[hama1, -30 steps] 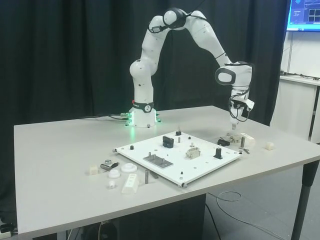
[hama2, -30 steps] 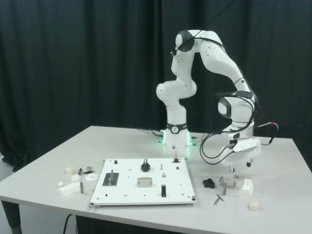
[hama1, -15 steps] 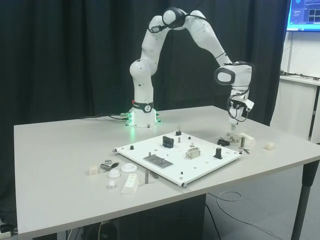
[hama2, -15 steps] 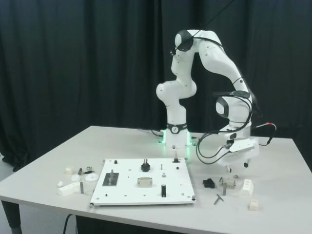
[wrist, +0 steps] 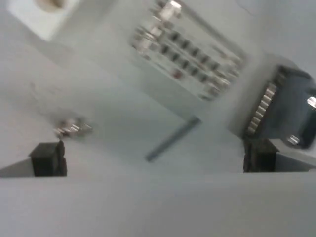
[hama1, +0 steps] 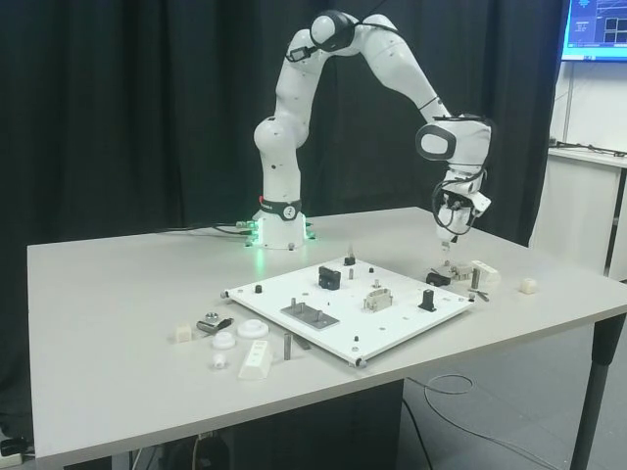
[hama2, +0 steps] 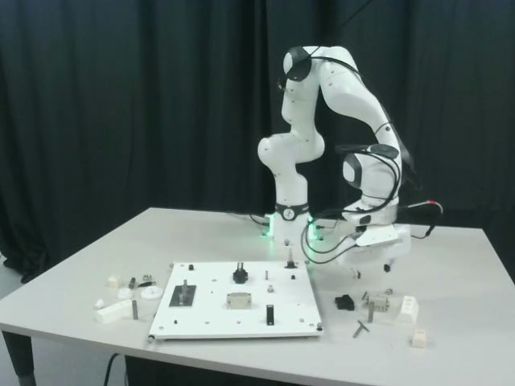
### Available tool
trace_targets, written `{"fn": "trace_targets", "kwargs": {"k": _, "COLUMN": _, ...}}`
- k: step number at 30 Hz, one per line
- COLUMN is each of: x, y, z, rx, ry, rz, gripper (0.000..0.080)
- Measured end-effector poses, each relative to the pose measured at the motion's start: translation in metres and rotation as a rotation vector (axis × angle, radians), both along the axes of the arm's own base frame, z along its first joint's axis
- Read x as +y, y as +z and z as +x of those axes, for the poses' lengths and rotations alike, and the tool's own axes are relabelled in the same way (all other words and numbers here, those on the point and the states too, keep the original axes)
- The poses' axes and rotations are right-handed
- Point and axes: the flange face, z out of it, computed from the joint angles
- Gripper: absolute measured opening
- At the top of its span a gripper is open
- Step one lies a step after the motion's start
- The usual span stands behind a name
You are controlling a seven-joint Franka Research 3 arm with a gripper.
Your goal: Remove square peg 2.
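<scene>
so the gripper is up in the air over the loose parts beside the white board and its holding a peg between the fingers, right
Not quite. The gripper does hang in the air over the loose parts beside the white board, but it holds nothing: the wrist view shows both fingertips apart with only bare table between them.

Black curtain (hama2: 121, 104) covers the whole back wall in both room views. Grey worktop (hama1: 118, 294) on dark legs, grey floor below with a loose cable (hama1: 446, 384). White side cabinet (hama1: 578, 206) at the right edge, lit monitor (hama1: 595, 29) above it.
</scene>
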Motion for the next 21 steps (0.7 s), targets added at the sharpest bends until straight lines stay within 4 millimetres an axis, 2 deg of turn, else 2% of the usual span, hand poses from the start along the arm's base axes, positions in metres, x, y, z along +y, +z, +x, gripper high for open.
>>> {"fn": "trace_targets", "kwargs": {"k": 12, "x": -0.072, "y": 0.019, "z": 0.014, "rx": 0.023, "ry": -0.075, "rz": -0.056, "gripper": 0.08}}
{"fn": "trace_targets", "kwargs": {"k": 21, "x": -0.133, "y": 0.024, "z": 0.017, "rx": 0.048, "ry": -0.188, "rz": -0.053, "gripper": 0.08}}
